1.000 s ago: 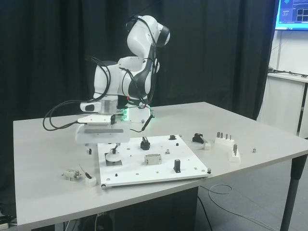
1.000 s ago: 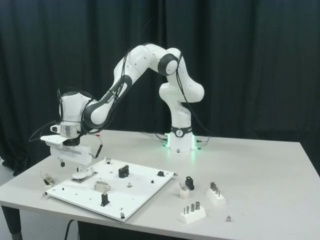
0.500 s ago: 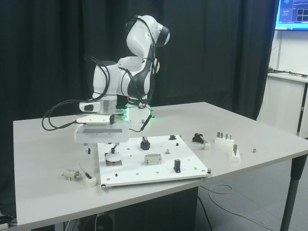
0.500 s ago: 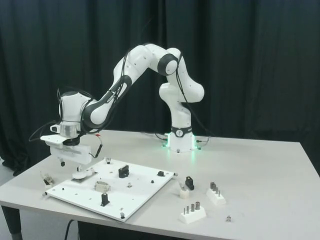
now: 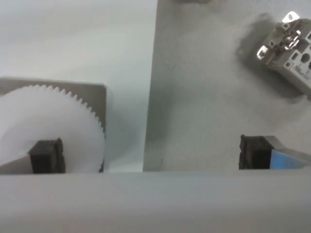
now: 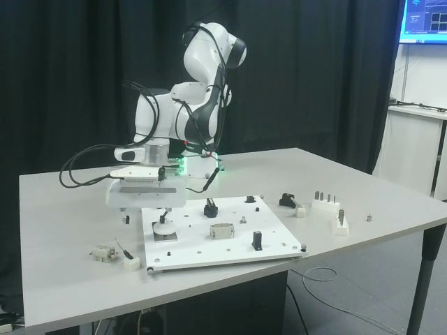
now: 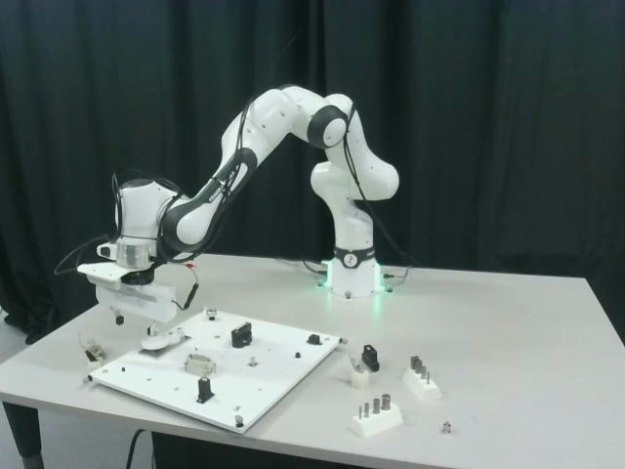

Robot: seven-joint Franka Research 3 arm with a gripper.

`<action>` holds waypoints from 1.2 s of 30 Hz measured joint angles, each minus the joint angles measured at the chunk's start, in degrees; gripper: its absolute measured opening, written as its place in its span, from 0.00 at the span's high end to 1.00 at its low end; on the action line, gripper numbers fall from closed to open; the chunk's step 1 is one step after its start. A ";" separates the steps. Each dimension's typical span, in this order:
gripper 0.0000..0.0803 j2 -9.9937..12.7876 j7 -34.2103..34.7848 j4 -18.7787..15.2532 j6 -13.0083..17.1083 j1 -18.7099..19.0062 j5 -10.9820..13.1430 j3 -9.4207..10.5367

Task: Insert large gear.

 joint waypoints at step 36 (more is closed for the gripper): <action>0.00 0.14 0.00 0.60 0.52 -0.66 0.22 1.06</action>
